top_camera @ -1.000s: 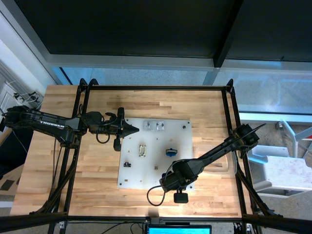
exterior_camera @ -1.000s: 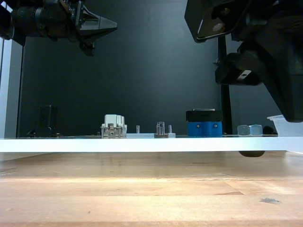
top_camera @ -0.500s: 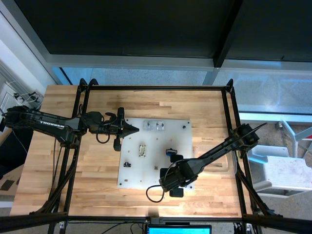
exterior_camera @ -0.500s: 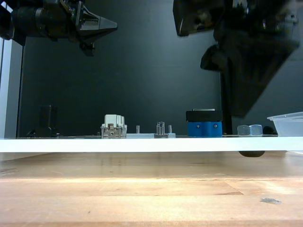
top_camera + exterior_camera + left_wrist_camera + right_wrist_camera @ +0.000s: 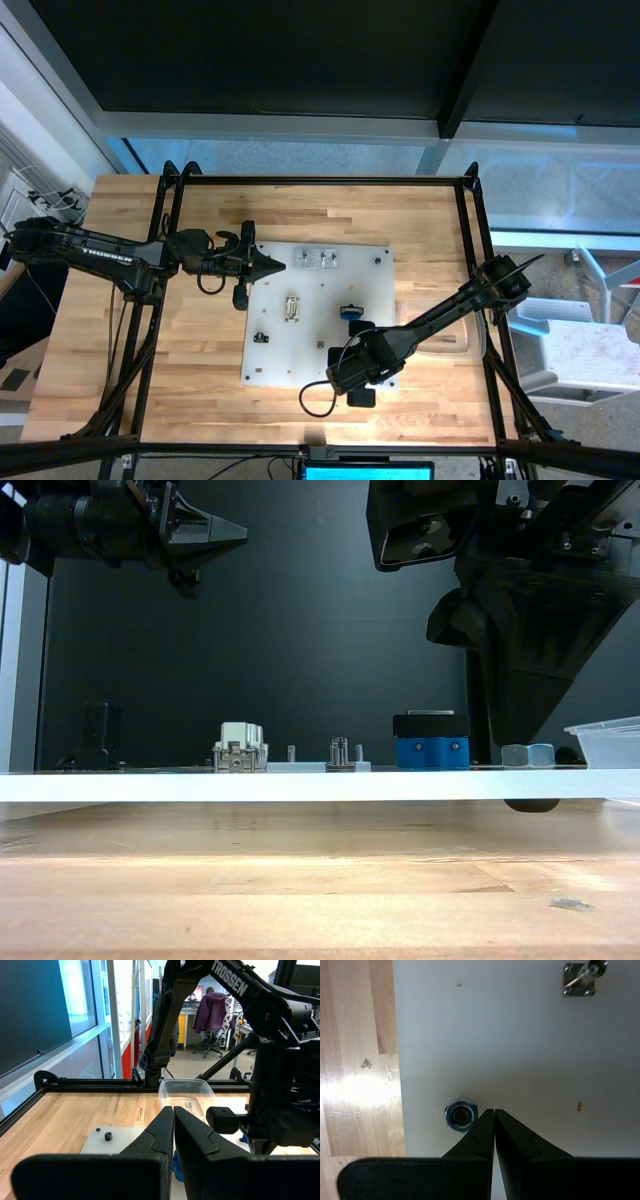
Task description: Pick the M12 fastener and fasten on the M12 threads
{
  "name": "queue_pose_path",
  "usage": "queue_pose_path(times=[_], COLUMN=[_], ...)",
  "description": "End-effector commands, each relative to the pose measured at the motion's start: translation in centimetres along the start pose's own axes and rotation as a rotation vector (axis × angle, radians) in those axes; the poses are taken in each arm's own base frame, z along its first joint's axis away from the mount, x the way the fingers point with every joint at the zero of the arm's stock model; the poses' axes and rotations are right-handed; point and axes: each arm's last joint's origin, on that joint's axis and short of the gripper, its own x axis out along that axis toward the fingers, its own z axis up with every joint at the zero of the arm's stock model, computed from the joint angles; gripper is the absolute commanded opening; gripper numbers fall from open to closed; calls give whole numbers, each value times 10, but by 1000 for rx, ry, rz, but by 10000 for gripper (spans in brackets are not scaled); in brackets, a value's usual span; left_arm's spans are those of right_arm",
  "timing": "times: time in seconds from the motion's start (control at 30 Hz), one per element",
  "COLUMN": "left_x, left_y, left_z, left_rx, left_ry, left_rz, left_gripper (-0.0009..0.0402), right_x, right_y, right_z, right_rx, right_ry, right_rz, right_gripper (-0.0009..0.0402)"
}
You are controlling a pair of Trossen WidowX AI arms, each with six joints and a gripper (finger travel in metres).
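Since one second ago, the right hand (image 5: 494, 1110) has shifted leftward above the near right edge of the white board (image 5: 520, 1050). Its fingers are pressed together, holding nothing. The M12 fastener (image 5: 461, 1115) sits on the M12 threads (image 5: 462, 1116), just beside the fingertips. Farther back, the left hand (image 5: 280, 266) hovers at centre left of the high view, fingers together, empty.
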Motion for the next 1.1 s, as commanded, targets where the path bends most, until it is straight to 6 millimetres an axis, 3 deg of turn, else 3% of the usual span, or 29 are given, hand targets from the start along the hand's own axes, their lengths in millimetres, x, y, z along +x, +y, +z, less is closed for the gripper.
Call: queue_pose_path(times=[0.03,0.2,0.47,0.83,1.1], left_x=[0,0,0,0,0], left_y=[0,0,0,0,0], left_z=[0,0,0,1,0], left_rx=[0,0,0,0,0], left_ry=[-1,0,0,-4,3], left_rz=[0,0,0,0,1], left_gripper=[0,0,0,0,0], right_x=[1,1,-1,-7,-25], right_y=[0,1,7,6,2], right_z=[-1,-1,-7,-7,-5], right_rx=[4,3,-33,-35,-36], right_ry=[2,17,174,156,67], right_rz=[-1,21,263,239,182], right_gripper=[0,0,0,0,0])
